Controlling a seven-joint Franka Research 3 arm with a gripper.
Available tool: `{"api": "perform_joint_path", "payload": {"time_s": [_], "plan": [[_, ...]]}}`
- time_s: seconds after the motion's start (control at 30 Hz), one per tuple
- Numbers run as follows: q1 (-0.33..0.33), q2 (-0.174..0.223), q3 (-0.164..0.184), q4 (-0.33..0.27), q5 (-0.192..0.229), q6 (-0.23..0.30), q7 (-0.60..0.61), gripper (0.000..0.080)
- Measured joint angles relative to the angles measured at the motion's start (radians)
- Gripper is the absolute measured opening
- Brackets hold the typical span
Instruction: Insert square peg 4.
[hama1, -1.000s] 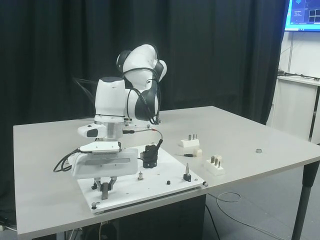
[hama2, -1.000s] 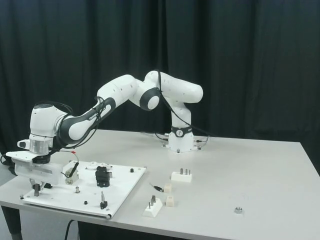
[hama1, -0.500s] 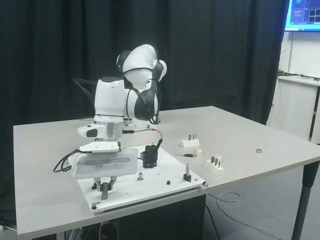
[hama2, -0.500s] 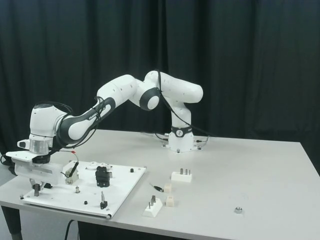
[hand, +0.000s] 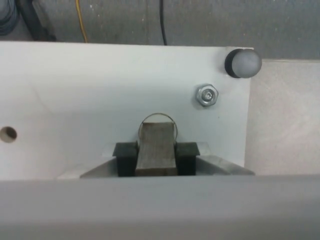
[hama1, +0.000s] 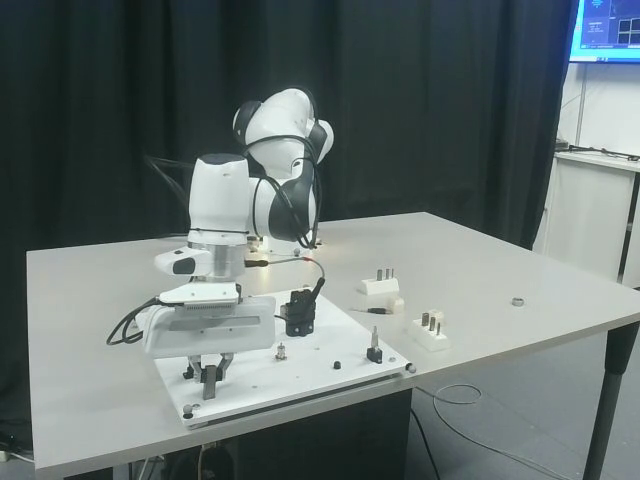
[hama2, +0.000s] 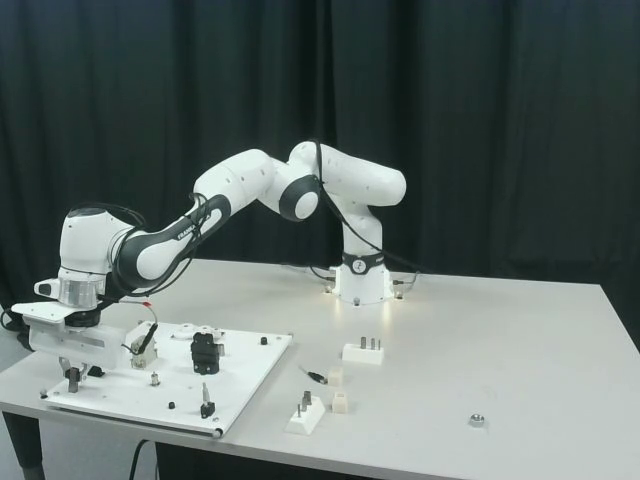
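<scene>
Gripper (hand: 156, 159) clamped on square peg (hand: 156, 150) at white board (hand: 90, 95) corner, hex nut (hand: 206, 95) and black bumper (hand: 243, 62) just beside, black fixture (hama1: 299, 312) well apart.

A hex nut (hand: 206, 95) and grey knob (hand: 243, 62) stand beside the claw (hand: 156, 156).
</scene>
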Motion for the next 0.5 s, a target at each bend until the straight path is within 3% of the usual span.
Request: {"api": "perform_joint_path", "payload": {"time_s": [0.5], "plan": [[0.002,0.001,0.000,0.000,0.000,0.009,0.001,0.0154]]}}
